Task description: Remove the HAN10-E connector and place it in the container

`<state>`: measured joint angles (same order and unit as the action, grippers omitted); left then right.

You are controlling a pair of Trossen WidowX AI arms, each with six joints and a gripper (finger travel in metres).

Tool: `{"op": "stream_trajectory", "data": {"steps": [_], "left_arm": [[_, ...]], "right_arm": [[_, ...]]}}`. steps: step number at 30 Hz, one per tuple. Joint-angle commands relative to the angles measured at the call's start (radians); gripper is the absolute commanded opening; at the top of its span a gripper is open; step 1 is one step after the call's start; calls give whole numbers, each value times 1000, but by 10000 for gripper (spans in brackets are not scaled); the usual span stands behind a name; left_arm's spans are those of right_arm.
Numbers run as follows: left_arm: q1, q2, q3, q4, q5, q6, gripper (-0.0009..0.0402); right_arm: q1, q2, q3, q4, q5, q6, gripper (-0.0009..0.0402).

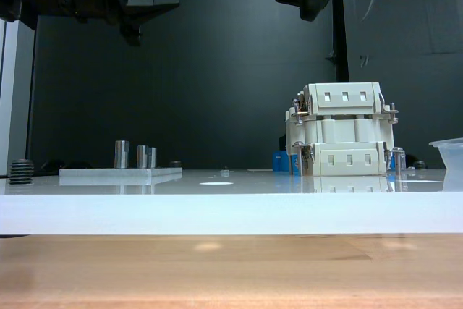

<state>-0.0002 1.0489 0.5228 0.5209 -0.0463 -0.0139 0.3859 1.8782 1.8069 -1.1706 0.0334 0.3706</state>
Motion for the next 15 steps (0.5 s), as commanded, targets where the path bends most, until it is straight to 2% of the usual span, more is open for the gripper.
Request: {"op": "stream_trajectory", "data": {"steps": [1,7,15], "left_arm": [[0,0,0,0,1,0,0],[0,0,0,0,0,0,0],[0,0,0,0,0,0,0]], "right_arm": [[10,15,4,2,-2,14,130],[21,45,5,0,-14,46,198],[41,79,3,8,-18,90,252]]}}
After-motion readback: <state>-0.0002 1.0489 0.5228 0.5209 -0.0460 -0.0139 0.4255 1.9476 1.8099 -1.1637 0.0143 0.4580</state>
